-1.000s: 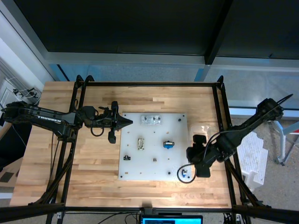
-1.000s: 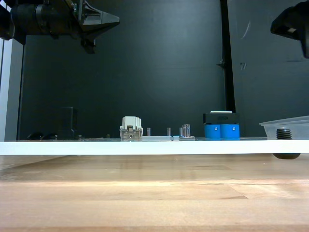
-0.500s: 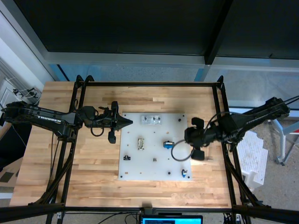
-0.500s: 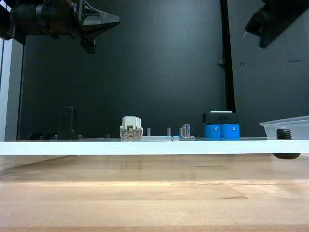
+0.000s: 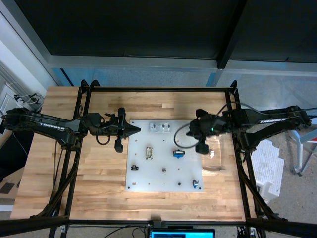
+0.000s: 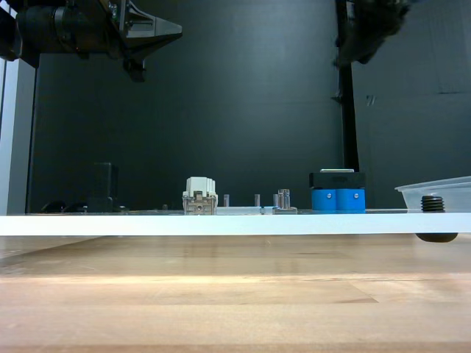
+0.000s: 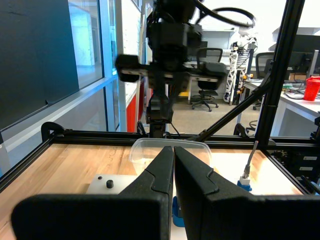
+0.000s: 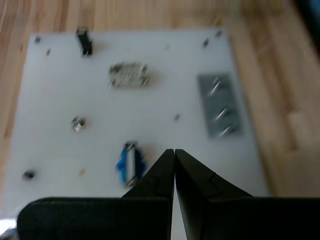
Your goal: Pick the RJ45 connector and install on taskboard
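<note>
The RJ45 connector (image 7: 245, 176), a small pale plug with a thin grey cable rising from it, stands upright in the blue jack (image 7: 244, 185) in the left wrist view. In the high view the jack (image 5: 196, 185) at the white board's (image 5: 148, 173) near right corner carries a greyish piece on top. My right gripper (image 5: 196, 132) hovers high above the board's far right part, shut with nothing between its fingers (image 8: 165, 165). My left gripper (image 5: 132, 130) is parked in the air at the board's left edge, shut and empty.
The clear tray (image 5: 221, 159) lies off the board's right edge with a white block (image 5: 212, 154) in it. On the board stand a blue part (image 5: 178, 153), a beige connector block (image 5: 148, 152) and a grey plate (image 5: 161, 128). Black frame rails border the table.
My right arm has lifted away from the board's near right corner and swung back toward the far right of the board. The left arm has not moved.
</note>
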Tool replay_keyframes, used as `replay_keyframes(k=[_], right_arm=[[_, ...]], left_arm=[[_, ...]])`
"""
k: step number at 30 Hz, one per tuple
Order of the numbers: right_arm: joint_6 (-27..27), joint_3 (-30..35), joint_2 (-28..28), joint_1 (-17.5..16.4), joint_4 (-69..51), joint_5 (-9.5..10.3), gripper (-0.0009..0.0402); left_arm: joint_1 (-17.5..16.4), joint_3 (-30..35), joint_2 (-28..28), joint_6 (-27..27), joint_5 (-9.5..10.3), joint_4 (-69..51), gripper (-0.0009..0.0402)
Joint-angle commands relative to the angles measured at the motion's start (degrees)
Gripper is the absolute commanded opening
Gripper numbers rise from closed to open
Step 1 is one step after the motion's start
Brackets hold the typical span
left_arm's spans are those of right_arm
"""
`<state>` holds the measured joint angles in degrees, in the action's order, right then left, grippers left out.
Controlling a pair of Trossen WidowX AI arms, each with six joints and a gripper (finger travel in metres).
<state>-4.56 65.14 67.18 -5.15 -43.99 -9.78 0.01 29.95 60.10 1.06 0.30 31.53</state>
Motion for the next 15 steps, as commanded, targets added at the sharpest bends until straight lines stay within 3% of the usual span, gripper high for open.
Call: replay_keyframes(k=[1,4,8,12,15], right_arm=[[5.16,-0.31,0.00,4.02,4.39,5.01,0.0000],[7.67,-0.83,-0.02,7.19,9.62,9.46,0.0000],[9.68,-1.75,-0.02,9.22,16.00,10.34,0.0000],[9.44,-4.15,-0.15,9.86,24.48,15.80,0.0000],[9.31,-6.45,-0.63,9.92,30.36,15.19,0.0000]], left_arm=[[0.00,0.00,0.02,0.00,-0.02,0.00,0.0000],[0.00,0.00,0.00,0.00,-0.02,0.00,0.0000],[0.00,0.00,0.00,0.00,-0.02,0.00,0.0000],[-0.02,0.00,0.02,0.00,-0.02,0.00,0.0000],[-0.02,0.00,0.02,0.00,-0.02,0.00,0.0000]])
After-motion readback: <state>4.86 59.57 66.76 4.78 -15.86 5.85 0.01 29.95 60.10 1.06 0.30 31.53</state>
